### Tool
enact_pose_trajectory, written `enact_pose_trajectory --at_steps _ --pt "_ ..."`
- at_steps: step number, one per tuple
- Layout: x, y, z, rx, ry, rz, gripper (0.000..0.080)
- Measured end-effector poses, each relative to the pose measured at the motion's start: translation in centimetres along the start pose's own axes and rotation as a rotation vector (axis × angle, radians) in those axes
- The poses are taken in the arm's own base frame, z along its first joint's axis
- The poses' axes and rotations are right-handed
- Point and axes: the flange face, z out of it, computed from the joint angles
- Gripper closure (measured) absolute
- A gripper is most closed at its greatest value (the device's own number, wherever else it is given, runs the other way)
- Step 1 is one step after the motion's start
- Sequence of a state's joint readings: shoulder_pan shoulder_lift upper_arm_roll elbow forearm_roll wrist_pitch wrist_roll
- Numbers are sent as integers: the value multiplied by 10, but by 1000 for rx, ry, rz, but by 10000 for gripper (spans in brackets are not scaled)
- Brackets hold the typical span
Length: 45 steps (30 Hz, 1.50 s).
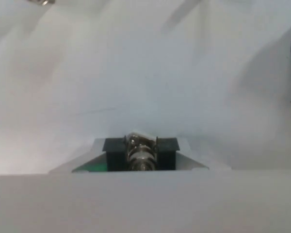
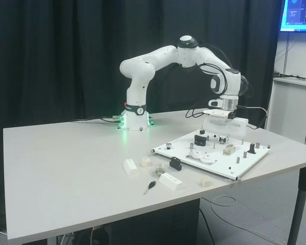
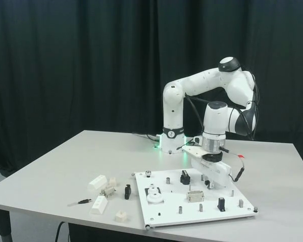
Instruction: Remove BNC.
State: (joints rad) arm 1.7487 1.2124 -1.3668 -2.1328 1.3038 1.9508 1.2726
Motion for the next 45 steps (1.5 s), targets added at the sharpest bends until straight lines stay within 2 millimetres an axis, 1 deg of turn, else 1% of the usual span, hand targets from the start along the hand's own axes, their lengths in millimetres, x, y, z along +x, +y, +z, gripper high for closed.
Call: enact_pose_trajectory --at_steps 25,45 --pt "0 -1 0 -3 -8 -257 678" --pt "3 -7 0 -30 -40 -453 679"
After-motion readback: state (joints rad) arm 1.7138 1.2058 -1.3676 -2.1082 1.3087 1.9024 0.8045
